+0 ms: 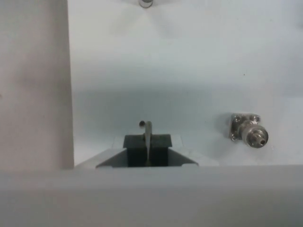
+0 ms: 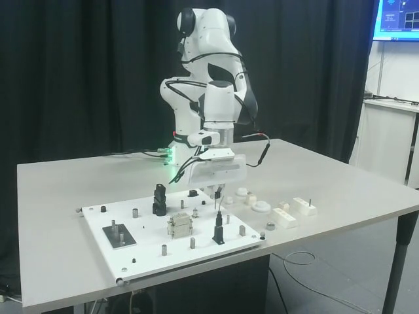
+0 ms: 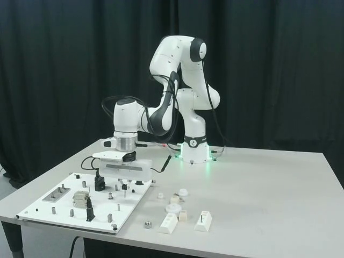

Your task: Insert round peg 1.

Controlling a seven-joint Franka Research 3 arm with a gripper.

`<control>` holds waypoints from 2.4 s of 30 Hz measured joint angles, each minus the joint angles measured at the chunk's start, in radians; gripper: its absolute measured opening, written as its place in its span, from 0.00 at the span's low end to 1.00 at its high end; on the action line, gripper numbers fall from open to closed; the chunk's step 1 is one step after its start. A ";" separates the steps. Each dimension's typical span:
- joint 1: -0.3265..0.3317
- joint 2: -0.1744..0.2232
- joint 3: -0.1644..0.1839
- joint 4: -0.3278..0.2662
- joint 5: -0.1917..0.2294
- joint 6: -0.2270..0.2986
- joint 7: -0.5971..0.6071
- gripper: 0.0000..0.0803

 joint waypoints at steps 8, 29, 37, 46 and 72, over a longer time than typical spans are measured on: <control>0.000 0.010 0.001 0.000 0.000 0.015 0.002 0.02; 0.000 0.020 0.003 -0.002 0.000 0.027 0.002 0.02; 0.000 0.023 0.004 -0.005 0.000 0.038 0.002 0.02; 0.001 0.025 0.010 -0.017 0.000 0.059 0.002 0.02; 0.001 0.019 0.003 -0.027 0.000 0.061 0.008 0.02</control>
